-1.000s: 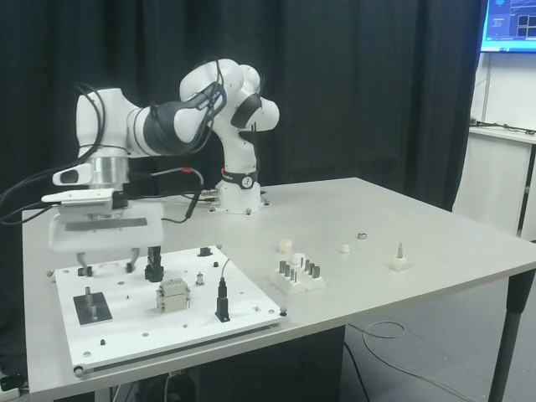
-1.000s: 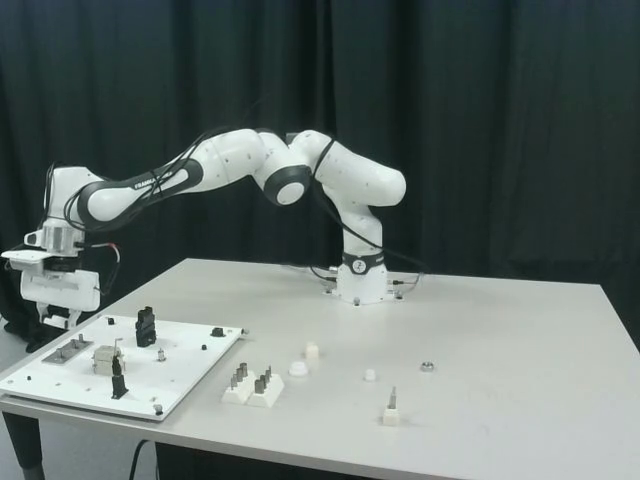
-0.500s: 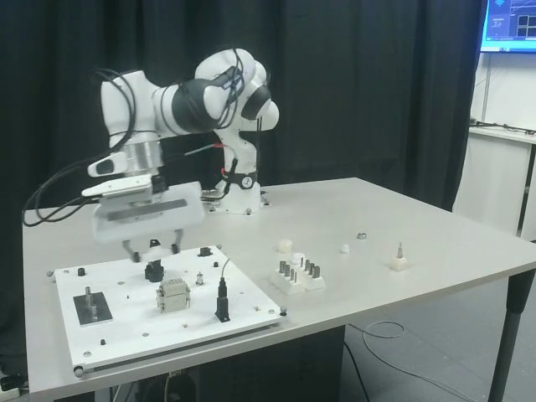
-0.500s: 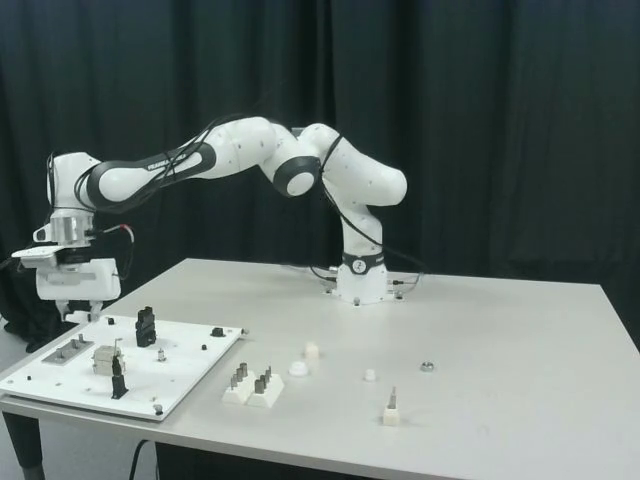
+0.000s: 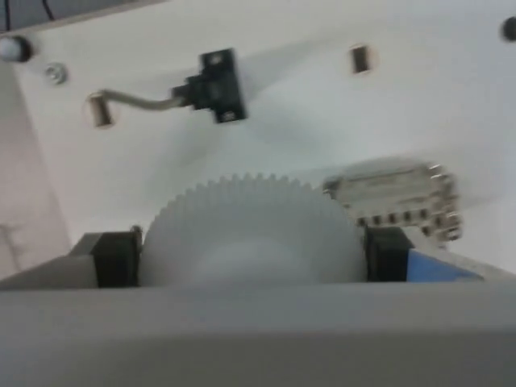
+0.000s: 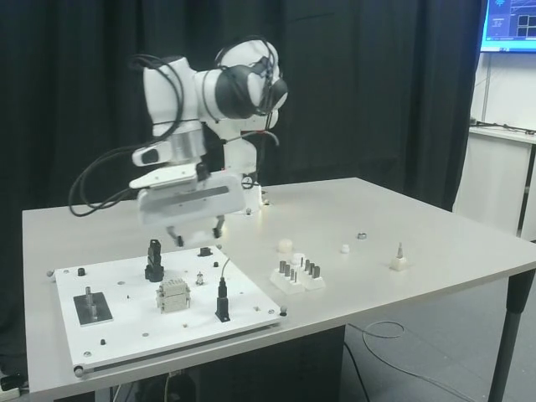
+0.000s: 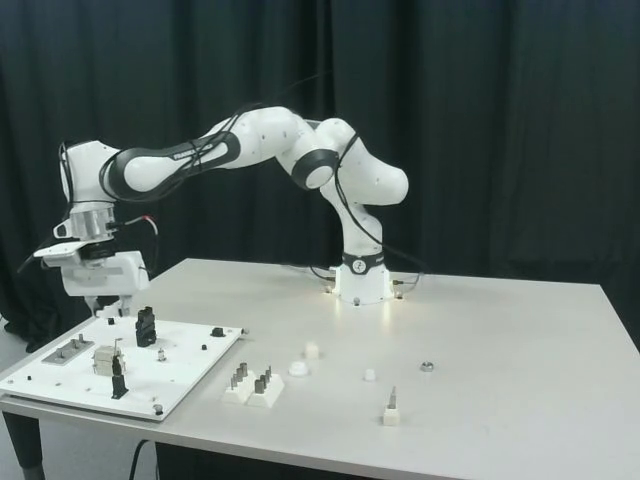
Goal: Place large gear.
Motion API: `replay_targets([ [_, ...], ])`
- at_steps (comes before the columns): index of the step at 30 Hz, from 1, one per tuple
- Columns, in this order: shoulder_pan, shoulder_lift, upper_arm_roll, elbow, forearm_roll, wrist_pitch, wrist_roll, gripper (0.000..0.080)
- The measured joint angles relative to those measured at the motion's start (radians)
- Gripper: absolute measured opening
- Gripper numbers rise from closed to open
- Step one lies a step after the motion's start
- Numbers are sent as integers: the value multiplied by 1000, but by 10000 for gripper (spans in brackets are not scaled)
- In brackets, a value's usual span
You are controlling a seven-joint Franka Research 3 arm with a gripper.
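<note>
On the white board point(image 6: 167, 322) at the desk's point(image 6: 402, 293) near-left corner stand a black connector point(image 6: 223, 301) and a grey block point(image 6: 172, 296). Above the board's far edge hangs the end effector point(image 6: 198, 233) — clamped on the large gear point(image 5: 251, 234), its toothed rim between both black fingertips point(image 5: 115, 258) — clear of the board.

The white seven-joint arm point(image 7: 250, 145) is stretched out sideways from its base. The wrist is pointed downward. The gripper point(image 6: 194, 231) is held above the surface, its jaws clamped on something.
</note>
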Motion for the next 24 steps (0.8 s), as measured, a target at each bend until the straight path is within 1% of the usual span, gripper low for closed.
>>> replay_targets([
  [3,34,-2,-17,-15,-10,-11,25,597],
  [6,63,-2,-26,-28,-26,-21,50,597],
  [13,116,-2,-25,-47,-70,-57,118,597],
  [21,175,-2,-23,-68,-110,-95,185,597],
  [24,196,-2,-21,-78,-125,-102,205,597],
])
